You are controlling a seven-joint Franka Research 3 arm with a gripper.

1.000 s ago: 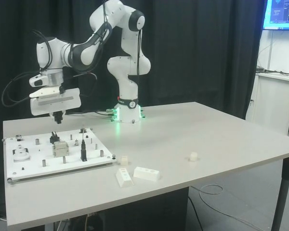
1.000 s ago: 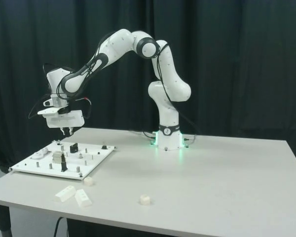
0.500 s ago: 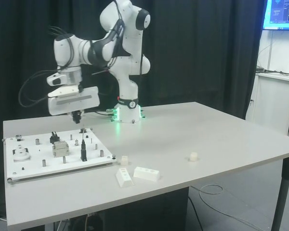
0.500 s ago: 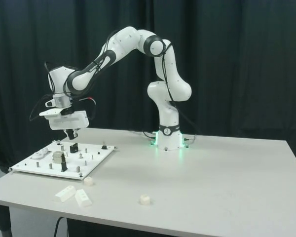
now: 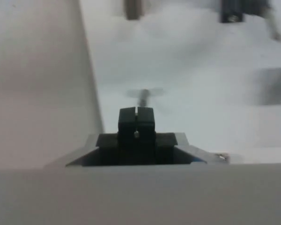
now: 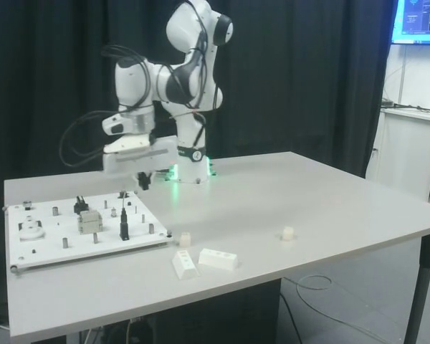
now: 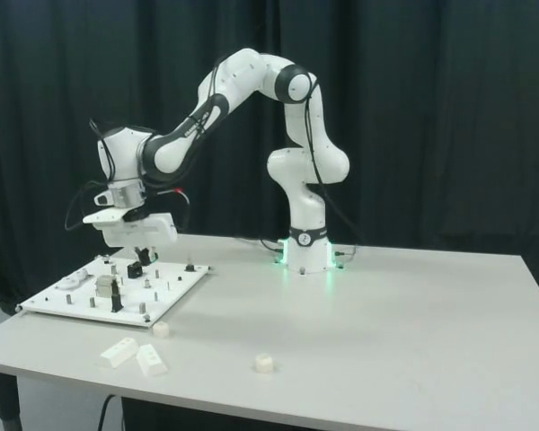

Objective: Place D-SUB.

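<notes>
I see the gripper (image 5: 136, 123) in the lower middle of the wrist view. Its black fingertips are pressed together with only a thin seam between them, and nothing shows between the pads. It looks closed and empty.

In the first room view the gripper (image 6: 142, 183) hangs left of centre, above the far right corner of the white board (image 6: 43, 247) and not touching it. In the second room view the gripper (image 7: 144, 254) is at middle left, over the board (image 7: 72, 301).

I cannot tell for sure which part is the D-SUB. A small black part (image 6: 79, 206) sits on the board at the left of the first room view. In the second room view that part (image 7: 135, 268) is just below the gripper, clear of the fingers.

Also on the board:
- a grey block (image 6: 89, 221)
- an upright black peg (image 6: 123, 228)

The grey table (image 6: 272, 193) carries loose white pieces near its front edge:
- a small cube (image 6: 184, 238) just off the board
- two longer blocks (image 6: 185, 264) (image 6: 218, 259) side by side at lower centre
- a small round piece (image 6: 288, 233) well apart to the right

A green light (image 6: 173, 172) glows at the arm's base at centre frame.
</notes>
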